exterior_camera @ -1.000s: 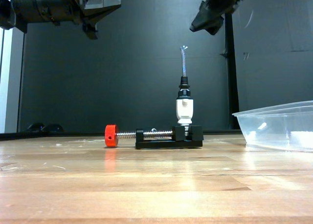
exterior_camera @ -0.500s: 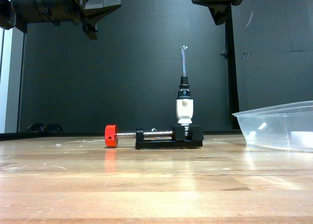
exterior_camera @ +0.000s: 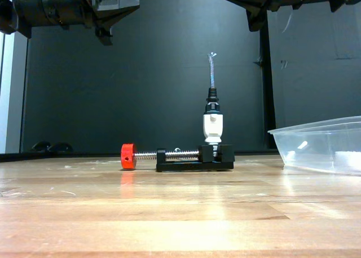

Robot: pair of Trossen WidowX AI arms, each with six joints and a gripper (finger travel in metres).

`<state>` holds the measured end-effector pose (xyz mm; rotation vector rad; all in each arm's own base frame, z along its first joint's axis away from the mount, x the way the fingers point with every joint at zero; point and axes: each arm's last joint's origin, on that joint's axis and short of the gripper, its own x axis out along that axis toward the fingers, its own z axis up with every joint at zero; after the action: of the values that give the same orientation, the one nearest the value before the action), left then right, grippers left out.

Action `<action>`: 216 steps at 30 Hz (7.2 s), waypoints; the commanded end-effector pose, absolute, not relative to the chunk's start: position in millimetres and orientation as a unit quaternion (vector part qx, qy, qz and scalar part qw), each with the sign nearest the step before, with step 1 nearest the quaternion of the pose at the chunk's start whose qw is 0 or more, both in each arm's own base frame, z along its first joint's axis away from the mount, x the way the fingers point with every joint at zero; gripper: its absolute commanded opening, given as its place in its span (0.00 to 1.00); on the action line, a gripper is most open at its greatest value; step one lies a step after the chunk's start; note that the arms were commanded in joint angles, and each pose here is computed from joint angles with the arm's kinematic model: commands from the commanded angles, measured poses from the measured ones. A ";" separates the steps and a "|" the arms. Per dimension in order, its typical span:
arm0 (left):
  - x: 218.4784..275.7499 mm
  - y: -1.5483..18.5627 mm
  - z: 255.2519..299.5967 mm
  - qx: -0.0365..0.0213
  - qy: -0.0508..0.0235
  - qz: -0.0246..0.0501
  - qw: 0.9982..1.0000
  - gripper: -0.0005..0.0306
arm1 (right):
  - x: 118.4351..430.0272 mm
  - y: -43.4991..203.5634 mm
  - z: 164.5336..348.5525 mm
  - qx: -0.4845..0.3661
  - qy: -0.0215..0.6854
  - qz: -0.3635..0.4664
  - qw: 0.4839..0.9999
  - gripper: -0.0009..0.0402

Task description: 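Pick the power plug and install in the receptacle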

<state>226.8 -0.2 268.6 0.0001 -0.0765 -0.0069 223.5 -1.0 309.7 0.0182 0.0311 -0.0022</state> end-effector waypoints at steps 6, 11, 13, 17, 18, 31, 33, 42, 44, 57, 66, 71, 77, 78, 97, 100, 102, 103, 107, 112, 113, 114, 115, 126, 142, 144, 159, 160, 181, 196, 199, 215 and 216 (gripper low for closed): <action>226.9 -0.2 268.5 0.000 -0.038 -0.004 0.999 0.02 | 218.8 -1.0 301.3 0.011 -0.003 -0.002 1.000 0.02; 226.9 -0.2 268.5 0.000 -0.038 -0.004 0.999 0.02 | 217.5 -1.0 294.2 0.022 -0.012 -0.001 1.000 0.02; 226.8 -0.2 268.6 0.000 -0.038 -0.004 0.999 0.02 | 217.3 -1.0 292.4 0.022 -0.010 -0.001 1.000 0.02; 226.8 -0.2 268.6 0.000 -0.038 -0.003 0.999 0.02 | 217.3 -1.0 292.1 0.022 -0.009 -0.002 1.000 0.02; 226.9 -0.2 268.6 0.000 -0.038 -0.004 0.999 0.02 | 217.3 -1.0 292.0 0.022 -0.009 -0.002 1.000 0.02; 226.9 -0.2 268.5 0.000 -0.038 -0.004 0.999 0.02 | 217.0 -1.0 288.9 0.023 -0.005 -0.002 1.000 0.02; 226.8 -0.2 268.6 0.000 -0.038 -0.003 0.999 0.02 | 217.0 -1.0 288.8 0.024 -0.005 -0.002 1.000 0.02; 226.8 -0.2 268.6 0.000 -0.038 -0.004 0.999 0.02 | 216.9 -1.0 287.8 0.025 -0.003 -0.002 1.000 0.02; 226.9 -0.2 268.5 0.000 -0.038 -0.003 0.999 0.02 | 216.7 -1.0 286.2 0.027 -0.002 -0.002 1.000 0.02; 226.9 -0.2 268.6 0.000 -0.038 -0.003 0.999 0.02 | 216.5 -0.9 286.1 0.026 -0.009 -0.001 1.000 0.02; 226.9 -0.2 268.6 0.000 -0.038 -0.004 0.999 0.02 | 216.5 -0.9 286.1 0.026 -0.009 -0.001 1.000 0.02; 226.9 -0.2 268.6 0.000 -0.038 -0.004 0.999 0.02 | 216.5 -0.9 286.1 0.026 -0.009 -0.001 1.000 0.02; 226.9 -0.2 268.6 0.000 -0.038 -0.003 0.999 0.02 | 216.5 -0.9 286.1 0.026 -0.009 -0.002 1.000 0.02; 226.8 -0.2 268.6 0.000 -0.038 -0.003 0.999 0.02 | 216.5 -0.9 286.1 0.026 -0.009 -0.001 1.000 0.02; 226.8 -0.2 268.6 0.000 -0.038 -0.004 0.999 0.02 | 216.5 -0.9 286.1 0.026 -0.009 -0.002 1.000 0.02; 226.9 -0.2 268.6 0.000 -0.038 -0.004 0.999 0.02 | 216.5 -0.9 286.1 0.026 -0.009 -0.001 1.000 0.02; 226.8 -0.2 268.6 0.000 -0.038 -0.003 0.999 0.02 | 216.5 -0.9 286.1 0.026 -0.009 -0.002 1.000 0.02; 226.8 -0.2 268.6 0.000 -0.038 -0.004 0.999 0.02 | 216.5 -0.9 286.1 0.026 -0.009 -0.001 1.000 0.02; 226.8 -0.2 268.6 0.000 -0.038 -0.004 0.999 0.02 | 216.5 -0.9 286.1 0.026 -0.009 -0.002 1.000 0.02; 226.8 -0.2 268.6 0.000 -0.038 -0.004 0.999 0.02 | 216.5 -0.9 286.1 0.026 -0.009 -0.001 1.000 0.02; 226.9 -0.2 268.6 0.000 -0.038 -0.004 0.999 0.02 | 216.5 -0.9 286.1 0.026 -0.009 -0.001 1.000 0.02; 226.8 -0.2 268.6 0.000 -0.038 -0.004 0.999 0.02 | 216.5 -0.9 286.1 0.026 -0.009 -0.002 1.000 0.02; 226.9 -0.2 268.5 0.000 -0.038 -0.003 0.999 0.02 | 216.5 -0.9 286.1 0.026 -0.009 -0.001 1.000 0.02; 226.9 -0.2 268.6 0.000 -0.038 -0.004 0.999 0.02 | 216.5 -0.9 286.1 0.026 -0.009 -0.001 1.000 0.02; 226.9 -0.2 268.5 0.000 -0.038 -0.004 0.999 0.02 | 216.5 -0.9 286.1 0.026 -0.009 -0.001 1.000 0.02; 226.8 -0.2 268.6 0.000 -0.038 -0.003 0.999 0.02 | 216.5 -0.9 286.1 0.026 -0.009 -0.001 1.000 0.02; 226.8 -0.2 268.6 0.000 -0.038 -0.003 0.999 0.02 | 216.5 -0.9 286.1 0.026 -0.009 -0.001 1.000 0.02; 226.8 -0.2 268.6 0.000 -0.038 -0.004 0.999 0.02 | 216.5 -0.9 286.1 0.026 -0.009 -0.001 1.000 0.02; 226.9 -0.2 268.5 0.000 -0.038 -0.003 0.999 0.02 | 216.5 -0.9 286.1 0.026 -0.009 -0.001 1.000 0.02; 226.9 -0.2 268.6 0.000 -0.038 -0.004 0.999 0.02 | 216.5 -0.9 286.1 0.026 -0.009 -0.001 1.000 0.02; 226.8 -0.2 268.6 0.000 -0.038 -0.004 0.999 0.02 | 216.5 -0.9 286.1 0.026 -0.009 -0.001 1.000 0.02; 226.8 -0.2 268.6 0.000 -0.038 -0.004 0.999 0.02 | 216.5 -0.9 286.1 0.026 -0.009 -0.001 1.000 0.02; 226.9 -0.2 268.6 0.000 -0.038 -0.004 0.999 0.02 | 216.5 -0.9 286.1 0.026 -0.009 -0.001 1.000 0.02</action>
<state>226.8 -0.2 268.5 0.0001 -0.0761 -0.0069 216.5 -0.9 286.0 0.0524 -0.0178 -0.0030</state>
